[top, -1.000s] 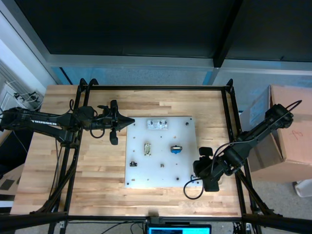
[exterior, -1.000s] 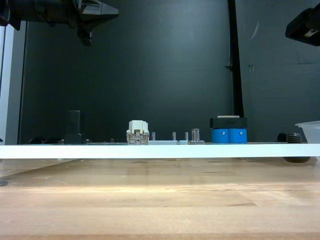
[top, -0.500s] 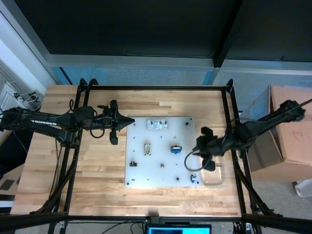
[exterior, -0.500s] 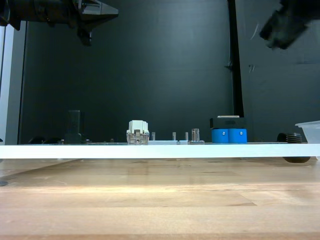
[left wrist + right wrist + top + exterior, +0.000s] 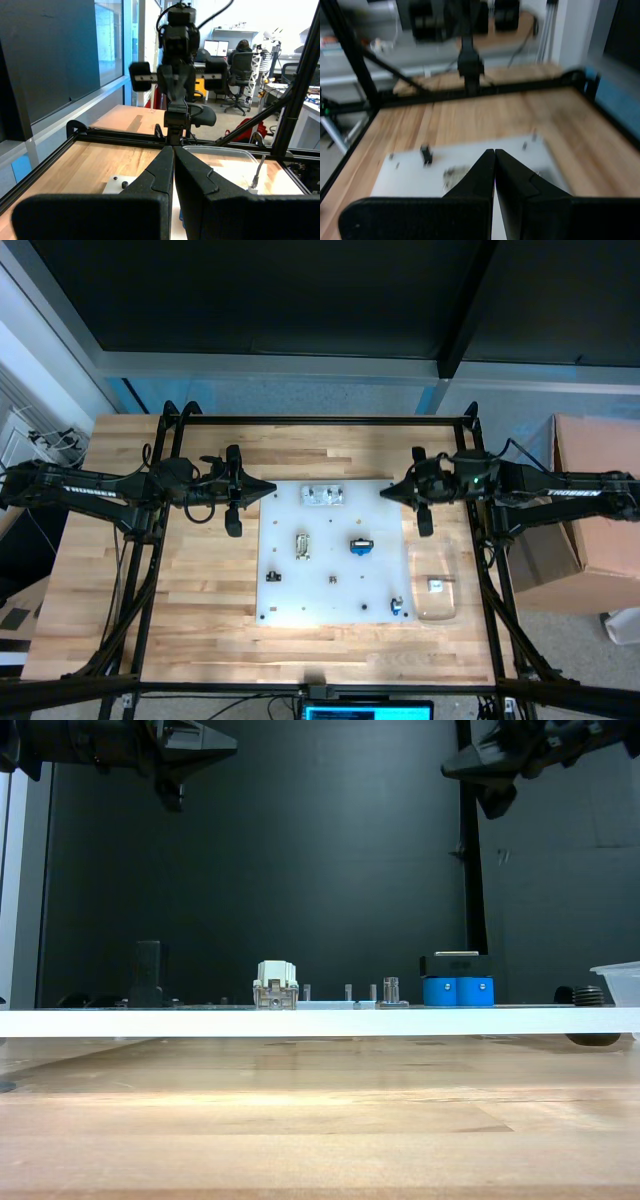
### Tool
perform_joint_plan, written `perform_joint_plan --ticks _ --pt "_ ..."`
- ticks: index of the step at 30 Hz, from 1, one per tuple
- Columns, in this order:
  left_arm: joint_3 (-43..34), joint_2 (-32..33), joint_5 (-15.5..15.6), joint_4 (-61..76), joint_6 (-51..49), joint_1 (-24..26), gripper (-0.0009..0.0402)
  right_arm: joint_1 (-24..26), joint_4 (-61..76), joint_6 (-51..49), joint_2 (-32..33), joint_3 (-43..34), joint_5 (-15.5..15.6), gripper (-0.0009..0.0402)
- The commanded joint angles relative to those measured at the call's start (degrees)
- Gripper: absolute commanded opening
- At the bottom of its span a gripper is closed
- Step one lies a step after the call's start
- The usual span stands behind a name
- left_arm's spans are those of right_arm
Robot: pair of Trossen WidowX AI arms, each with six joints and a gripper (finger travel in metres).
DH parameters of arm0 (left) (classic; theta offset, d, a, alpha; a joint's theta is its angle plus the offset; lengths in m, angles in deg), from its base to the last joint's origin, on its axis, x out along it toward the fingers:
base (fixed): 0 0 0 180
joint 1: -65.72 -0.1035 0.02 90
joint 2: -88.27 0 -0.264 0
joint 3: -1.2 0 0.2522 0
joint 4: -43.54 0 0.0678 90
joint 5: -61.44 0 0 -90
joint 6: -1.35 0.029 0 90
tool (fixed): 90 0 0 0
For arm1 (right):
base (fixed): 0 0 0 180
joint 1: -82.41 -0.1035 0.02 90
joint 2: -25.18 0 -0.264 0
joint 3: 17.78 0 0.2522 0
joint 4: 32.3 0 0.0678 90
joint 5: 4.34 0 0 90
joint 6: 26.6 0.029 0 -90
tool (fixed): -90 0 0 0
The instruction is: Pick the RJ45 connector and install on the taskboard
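Observation:
A small blue piece point(image 5: 396, 607), which I take for the RJ45 connector, sits at the front right corner of the white taskboard point(image 5: 285, 585); how deep it sits I cannot tell. No gripper holds it. My right gripper point(image 5: 385, 492) hovers high over the board's right rear edge, pointing left, fingers shut on nothing point(image 5: 494, 151). My left gripper point(image 5: 272, 490) hovers opposite at the board's left rear edge, also shut and empty point(image 5: 173, 149). From table level, both show high above the board, the left gripper point(image 5: 228, 740) and the right gripper point(image 5: 450, 765).
A clear tray point(image 5: 450, 612) with a small white piece point(image 5: 435, 585) lies right of the board. On the board stand a blue connector block point(image 5: 360, 545), a beige socket point(image 5: 302, 546) and a silver fitting point(image 5: 324, 496). A black frame rail point(image 5: 480, 540) borders the table.
The right arm rose from the board's front right corner and swung back to the right rear edge, uncovering the blue piece and the tray. The left arm has not moved.

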Motion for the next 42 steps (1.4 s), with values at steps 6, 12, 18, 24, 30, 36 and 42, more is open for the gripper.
perform_joint_plan --ticks 6,12,18,24,30,36,42 --pt "0.0 0.02 -0.02 -0.02 0.0 0.0 0.0 2.86 -16.85 -0.37 0.13 4.68 1.49 0.0" --pt "0.0 0.02 -0.02 0.0 0.0 -0.02 0.0 2.6 -22.34 1.09 2.14 6.27 0.9 0.0" --pt "0.0 0.02 -0.02 0.0 0.0 0.0 0.0 2.16 -24.76 1.53 4.26 6.27 0.85 0.0" --pt "0.0 0.02 -0.02 -0.02 0.0 0.0 0.0 1.99 -25.97 1.99 5.6 6.27 -0.15 0.0" --pt "0.0 0.02 -0.02 -0.02 0.0 -0.02 0.0 1.79 -25.94 2.47 5.57 6.27 0.04 0.0" --pt "0.0 0.02 -0.02 -0.02 0.0 -0.02 0.0 1.03 -25.9 2.51 5.57 6.27 -0.13 0.0" --pt "0.0 0.02 -0.02 -0.02 0.0 -0.02 0.0 -0.5 -25.99 2.67 5.57 6.27 -0.5 0.0"
